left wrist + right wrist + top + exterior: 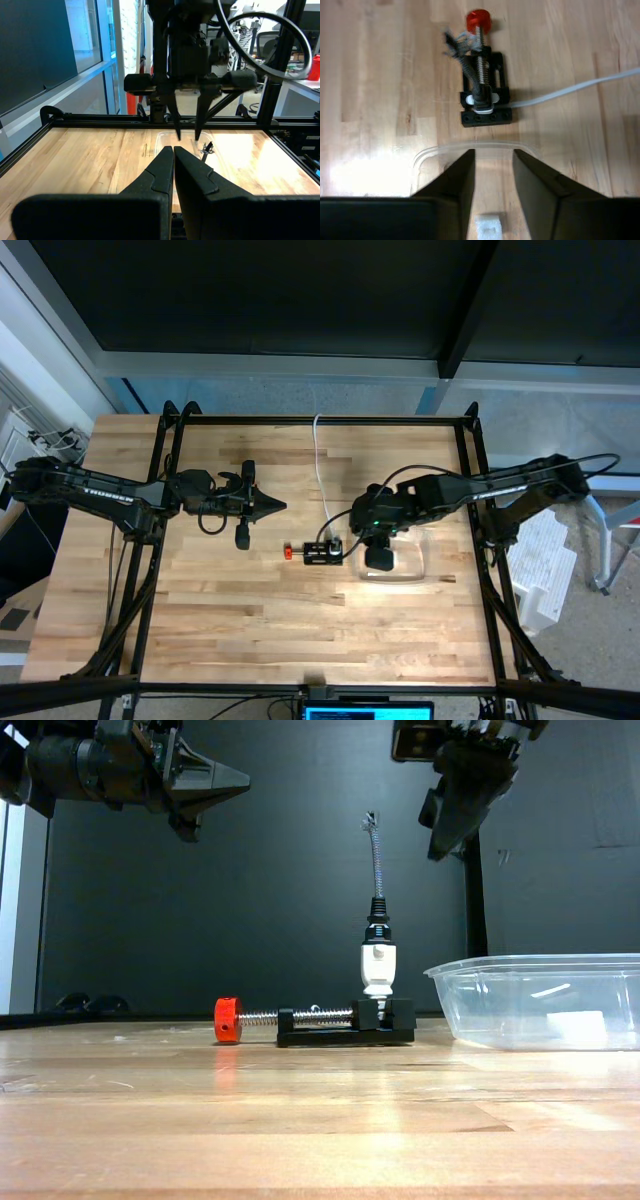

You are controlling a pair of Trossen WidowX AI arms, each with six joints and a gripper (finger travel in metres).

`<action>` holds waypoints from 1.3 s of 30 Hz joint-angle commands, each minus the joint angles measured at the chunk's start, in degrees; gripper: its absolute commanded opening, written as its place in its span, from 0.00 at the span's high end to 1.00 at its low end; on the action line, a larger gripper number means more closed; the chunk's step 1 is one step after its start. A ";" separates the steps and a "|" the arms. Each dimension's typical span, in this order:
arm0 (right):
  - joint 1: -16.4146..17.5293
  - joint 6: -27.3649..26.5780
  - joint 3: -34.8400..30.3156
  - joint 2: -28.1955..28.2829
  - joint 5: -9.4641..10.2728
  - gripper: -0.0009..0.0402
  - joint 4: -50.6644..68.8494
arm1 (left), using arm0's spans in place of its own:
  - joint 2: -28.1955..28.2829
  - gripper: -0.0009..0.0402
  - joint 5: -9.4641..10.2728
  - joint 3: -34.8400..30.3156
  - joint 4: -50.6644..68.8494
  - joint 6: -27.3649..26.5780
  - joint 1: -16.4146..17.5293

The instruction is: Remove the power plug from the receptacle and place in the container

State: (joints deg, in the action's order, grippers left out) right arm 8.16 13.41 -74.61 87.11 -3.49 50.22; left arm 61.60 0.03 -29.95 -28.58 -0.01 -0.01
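tiny black power plug (377, 920) seated upright in white receptacle (378, 966), clamped in small black vise (345, 1021) for a straight upward pull. right gripper (493, 155) spread, hovering above clear plastic container (540, 1005). left gripper (173, 150) pressed together, parked well apart.

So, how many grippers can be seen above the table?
2. The left gripper, shut, hovers left of the vise; the right gripper, open and empty, hangs above the container. None hidden.

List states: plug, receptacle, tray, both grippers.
power plug: plugged into receptacle, upright
receptacle: clamped in vise
container: holds only a sticker
left gripper: fingers shut, empty, raised left of vise
right gripper: fingers open, empty, above container
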 commanded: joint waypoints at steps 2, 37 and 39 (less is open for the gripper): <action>0.11 0.13 -2.58 3.61 0.00 0.54 0.52 | 0.00 0.98 0.00 0.00 0.00 0.00 0.02; 0.87 -1.73 -11.08 18.43 -3.02 0.40 0.68 | 0.00 0.98 0.00 0.00 0.00 0.00 0.00; 0.87 -1.90 -10.99 18.62 -2.97 0.40 0.63 | 0.00 0.98 0.00 0.00 0.00 0.00 0.00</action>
State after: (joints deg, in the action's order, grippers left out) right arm 9.02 11.62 -85.76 105.58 -6.50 50.89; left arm 61.60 0.03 -29.95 -28.58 -0.03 -0.01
